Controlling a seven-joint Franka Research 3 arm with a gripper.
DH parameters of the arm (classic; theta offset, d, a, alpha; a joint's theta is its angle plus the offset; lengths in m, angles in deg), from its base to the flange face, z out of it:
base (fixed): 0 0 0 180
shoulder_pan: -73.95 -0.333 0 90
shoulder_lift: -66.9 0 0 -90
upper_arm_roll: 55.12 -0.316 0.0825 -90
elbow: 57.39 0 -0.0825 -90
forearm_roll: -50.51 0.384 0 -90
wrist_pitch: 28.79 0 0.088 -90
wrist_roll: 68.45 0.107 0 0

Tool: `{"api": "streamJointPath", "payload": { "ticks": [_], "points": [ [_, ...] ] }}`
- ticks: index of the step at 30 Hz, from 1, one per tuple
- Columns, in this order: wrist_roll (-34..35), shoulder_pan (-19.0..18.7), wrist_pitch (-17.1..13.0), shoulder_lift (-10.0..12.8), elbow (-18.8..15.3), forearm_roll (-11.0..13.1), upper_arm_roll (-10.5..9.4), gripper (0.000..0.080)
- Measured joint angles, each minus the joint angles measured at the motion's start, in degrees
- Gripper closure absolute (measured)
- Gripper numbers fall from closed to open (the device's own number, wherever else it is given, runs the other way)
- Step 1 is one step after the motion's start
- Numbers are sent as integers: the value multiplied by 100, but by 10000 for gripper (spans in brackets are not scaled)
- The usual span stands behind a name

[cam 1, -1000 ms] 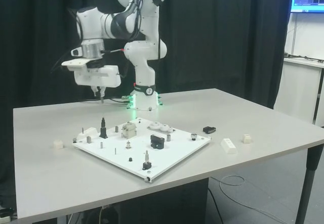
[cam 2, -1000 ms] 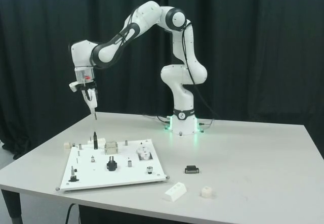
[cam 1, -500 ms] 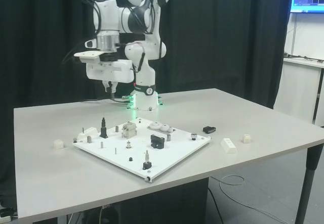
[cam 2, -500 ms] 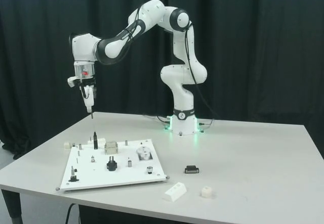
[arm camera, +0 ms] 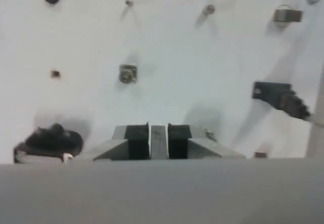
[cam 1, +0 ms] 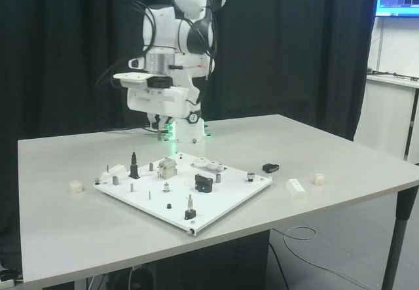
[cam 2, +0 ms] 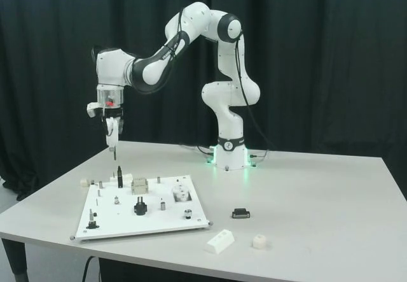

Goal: Insert square peg 2.

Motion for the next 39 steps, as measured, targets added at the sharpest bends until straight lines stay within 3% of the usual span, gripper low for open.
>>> {"api": "streamJointPath", "payload": {
  "ticks": [10,25,39],
  "points": [
    [818,-3,-367,516,137,0,-382,727],
    [1804,60,-500,1273,565,-4,-812,727],
    [1815,673,-711,1566,876,-4,-1517,727]
  ]
}}
